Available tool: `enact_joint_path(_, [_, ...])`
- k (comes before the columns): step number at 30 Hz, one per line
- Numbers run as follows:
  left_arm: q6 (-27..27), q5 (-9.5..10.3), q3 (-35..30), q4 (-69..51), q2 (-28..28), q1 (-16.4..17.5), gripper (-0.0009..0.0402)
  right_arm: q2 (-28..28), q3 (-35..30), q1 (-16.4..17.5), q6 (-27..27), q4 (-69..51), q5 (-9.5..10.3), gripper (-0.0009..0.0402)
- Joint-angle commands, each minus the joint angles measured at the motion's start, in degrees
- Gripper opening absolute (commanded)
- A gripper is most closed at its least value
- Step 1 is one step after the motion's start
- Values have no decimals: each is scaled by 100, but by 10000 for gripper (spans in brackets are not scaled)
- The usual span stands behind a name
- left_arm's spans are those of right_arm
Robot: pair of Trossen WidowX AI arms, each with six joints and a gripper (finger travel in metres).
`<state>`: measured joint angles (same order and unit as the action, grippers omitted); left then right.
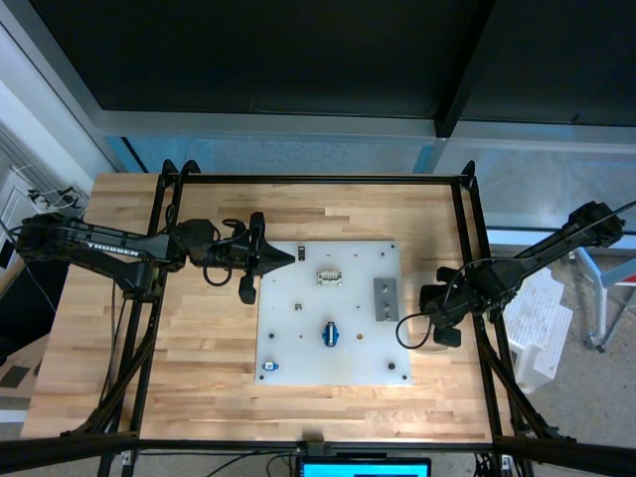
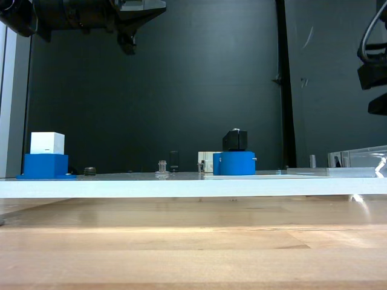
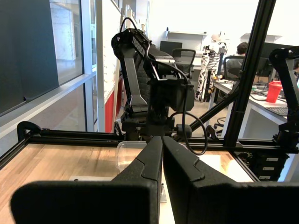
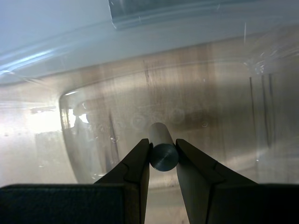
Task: Pick the 16mm cylinder and install on the taskboard
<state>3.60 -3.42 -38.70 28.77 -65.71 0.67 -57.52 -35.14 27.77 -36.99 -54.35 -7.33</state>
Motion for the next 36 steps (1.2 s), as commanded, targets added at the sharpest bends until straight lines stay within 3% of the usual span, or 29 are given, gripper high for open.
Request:
enact_joint_path(1, [-2,-2,-2,0,0,0,0,-2,-243,-2,44,-249,-11,7])
enact_joint_path(10, [-2,-2,-2,0,0,0,0,-236,-1060,-11,46,-949,-13,7])
enact_joint_path(36, [-2,-2,-2,4,0,0,0,-2142,-2677,-175,553,-1084,-15,7])
